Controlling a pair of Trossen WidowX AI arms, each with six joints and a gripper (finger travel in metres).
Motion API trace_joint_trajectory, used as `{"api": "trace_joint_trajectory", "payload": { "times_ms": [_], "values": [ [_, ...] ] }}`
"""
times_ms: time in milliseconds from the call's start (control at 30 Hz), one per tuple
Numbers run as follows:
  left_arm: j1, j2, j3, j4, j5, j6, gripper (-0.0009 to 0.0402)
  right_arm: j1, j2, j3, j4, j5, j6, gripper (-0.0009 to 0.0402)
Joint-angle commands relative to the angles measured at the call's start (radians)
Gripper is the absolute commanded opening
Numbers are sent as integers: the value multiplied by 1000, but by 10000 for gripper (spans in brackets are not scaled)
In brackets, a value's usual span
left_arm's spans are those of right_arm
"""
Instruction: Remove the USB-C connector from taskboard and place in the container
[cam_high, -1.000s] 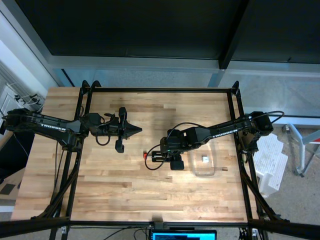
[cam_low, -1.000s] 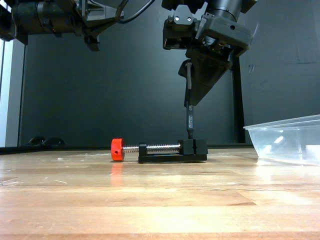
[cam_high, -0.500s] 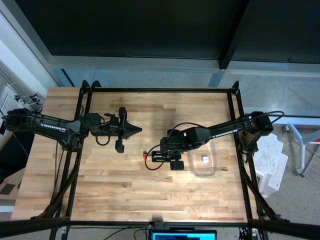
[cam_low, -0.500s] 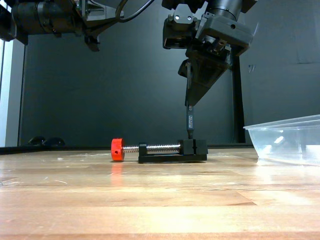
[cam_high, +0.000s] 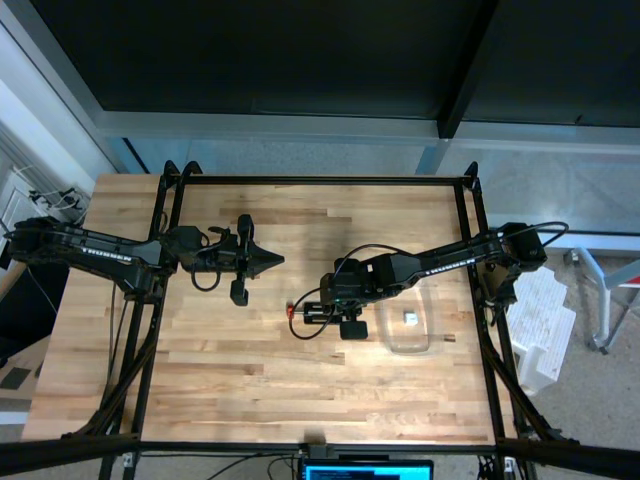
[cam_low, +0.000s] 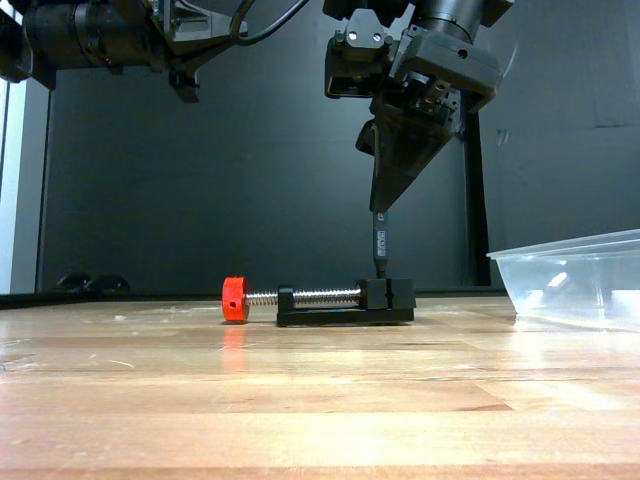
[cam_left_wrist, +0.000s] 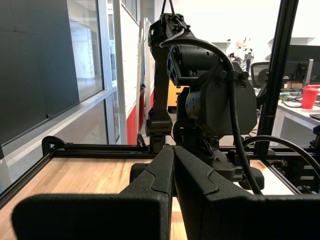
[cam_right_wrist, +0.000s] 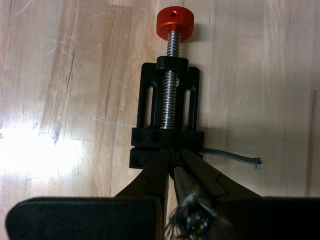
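The right gripper (cam_low: 378, 206) hangs point-down over the taskboard (cam_low: 345, 300), its fingers closed on the top end of the USB-C connector (cam_low: 379, 250). The connector stands upright as a thin dark stick, and its lower end meets the top of the taskboard's end block. In the right wrist view the two fingers (cam_right_wrist: 155, 167) converge on the dark plug (cam_right_wrist: 181, 184) right at that block. The taskboard's threaded screw (cam_right_wrist: 171, 95) runs away from the block to the red-orange knob (cam_right_wrist: 175, 23). A short braided wire (cam_right_wrist: 232, 156) lies on the wood just beside the block. In the high view the taskboard (cam_high: 315, 311) lies flat on the wooden table (cam_high: 250, 390), a little toward 3 o'clock of the table's middle, with its knob (cam_high: 292, 310) pointing to 9 o'clock and the right gripper (cam_high: 333, 308) above its other end. The clear container (cam_high: 405, 349) sits near the taskboard at its 3 o'clock, apart from it, with a small white square piece (cam_high: 409, 318) inside. The left gripper (cam_high: 275, 260) hovers well apart at about 10 o'clock of the taskboard, raised above the table and pointing toward 3 o'clock. The left wrist view shows its fingers (cam_left_wrist: 200, 185) pressed together with nothing between them.
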Motion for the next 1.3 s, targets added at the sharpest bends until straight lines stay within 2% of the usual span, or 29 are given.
{"api": "trace_joint_trajectory", "payload": {
  "times_ms": [33,400,800,1100,1300],
  "values": [
    [0,0,0,0,0,0,0,-1,0,0,0,0,-2,2],
    [0,0,0,0,0,0,0,-3,-3,8,-2,0,-10,0],
    [0,0,0,0,0,0,0,-6,-11,75,-73,0,-18,0],
    [0,0,0,0,0,0,0,-6,-24,74,-82,-2,-18,0],
    [0,0,0,0,0,0,0,14,-82,38,-89,-2,-7,0]
  ]
}}
